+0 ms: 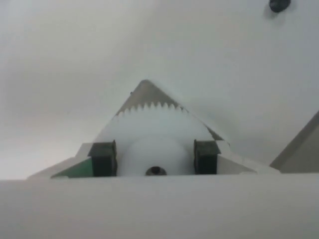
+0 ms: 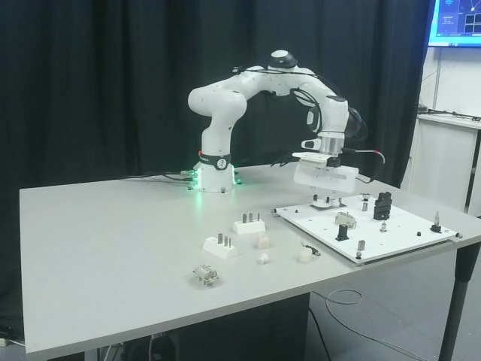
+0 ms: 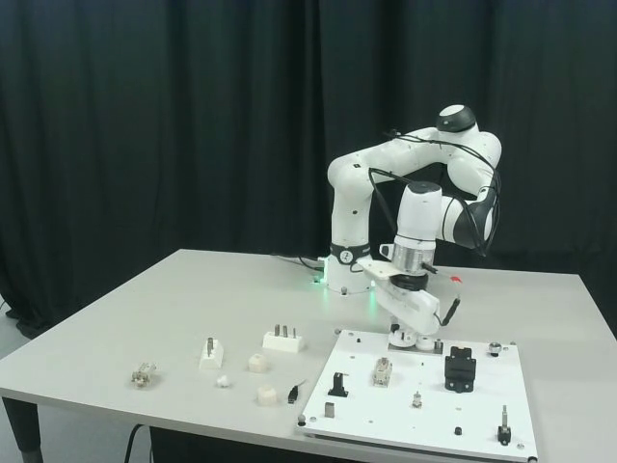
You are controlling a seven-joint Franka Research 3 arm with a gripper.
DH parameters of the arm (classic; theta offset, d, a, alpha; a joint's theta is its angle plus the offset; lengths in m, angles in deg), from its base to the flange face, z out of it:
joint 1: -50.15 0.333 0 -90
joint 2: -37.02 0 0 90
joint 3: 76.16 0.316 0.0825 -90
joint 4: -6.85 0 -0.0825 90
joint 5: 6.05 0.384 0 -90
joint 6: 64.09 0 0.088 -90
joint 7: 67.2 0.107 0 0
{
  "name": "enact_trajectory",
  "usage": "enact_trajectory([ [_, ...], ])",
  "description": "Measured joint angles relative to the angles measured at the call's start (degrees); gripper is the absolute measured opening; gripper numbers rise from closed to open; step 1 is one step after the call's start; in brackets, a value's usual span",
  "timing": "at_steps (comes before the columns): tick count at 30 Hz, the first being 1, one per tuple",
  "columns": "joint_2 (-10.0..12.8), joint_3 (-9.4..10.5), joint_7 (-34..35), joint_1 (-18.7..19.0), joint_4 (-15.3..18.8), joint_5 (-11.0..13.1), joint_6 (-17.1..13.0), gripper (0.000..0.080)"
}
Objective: Insert large gear.
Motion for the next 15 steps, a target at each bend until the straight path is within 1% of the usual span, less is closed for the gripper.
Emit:
enact_trajectory([
  [5, 0.0, 0.02, -3.21, -0.06, 0.0, 0.27, -0.01, 0.0333],
  [9, 0.0, 0.01, -3.31, -0.07, 0.05, 0.4, -0.01, 0.0333],
  [12, -0.02, -0.04, -2.15, -0.13, 0.14, 0.67, 0.11, 0.0333],
  [15, -0.06, -0.03, 1.23, -0.26, 0.19, 0.8, 0.28, 0.0333],
])
